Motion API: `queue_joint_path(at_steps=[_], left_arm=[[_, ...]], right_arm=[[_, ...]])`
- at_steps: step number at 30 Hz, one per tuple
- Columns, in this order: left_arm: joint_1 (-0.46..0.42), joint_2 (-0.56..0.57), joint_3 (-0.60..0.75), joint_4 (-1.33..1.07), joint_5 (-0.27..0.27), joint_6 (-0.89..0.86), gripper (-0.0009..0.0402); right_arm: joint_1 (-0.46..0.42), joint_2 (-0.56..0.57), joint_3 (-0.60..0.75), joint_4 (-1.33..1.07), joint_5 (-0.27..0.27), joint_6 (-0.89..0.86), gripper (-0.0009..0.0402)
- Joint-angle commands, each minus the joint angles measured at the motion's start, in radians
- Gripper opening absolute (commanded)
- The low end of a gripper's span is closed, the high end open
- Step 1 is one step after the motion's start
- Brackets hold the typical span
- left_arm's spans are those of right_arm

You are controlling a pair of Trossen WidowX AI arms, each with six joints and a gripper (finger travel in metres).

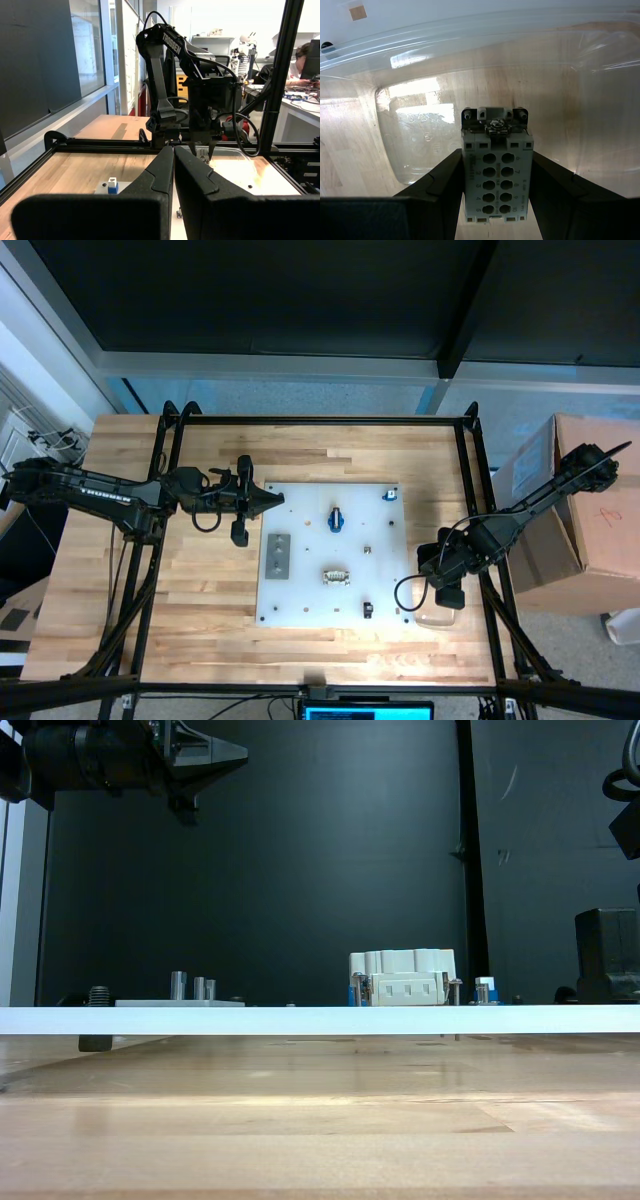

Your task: Remove the HAN10E connector from the taskboard and place in the container

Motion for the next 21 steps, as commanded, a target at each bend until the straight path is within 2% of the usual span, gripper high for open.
queue_joint_path(at_steps=[1, 6, 9, 12, 21], left_arm=[[0.000, 0.000, 0.000, 0.000, 0.000, 0.000, 0.0000], [0.000, 0.000, 0.000, 0.000, 0.000, 0.000, 0.0000], [0.000, 0.000, 0.000, 0.000, 0.000, 0.000, 0.0000], [0.000, 0.000, 0.000, 0.000, 0.000, 0.000, 0.0000], [0.000, 0.000, 0.000, 0.000, 0.000, 0.000, 0.0000]], right_arm=[[0.000, 0.000, -0.012, 0.010, 0.026, 0.002, 0.0032], [0.000, 0.001, -0.061, 0.048, 0.048, 0.004, 0.0037], [0.000, 0.001, -0.081, 0.051, 0.052, 0.026, 0.0058], [0.000, 0.001, -0.090, 0.052, 0.052, 0.031, 0.0098], [0.000, 0.001, -0.090, 0.050, 0.048, 0.078, 0.0259]])
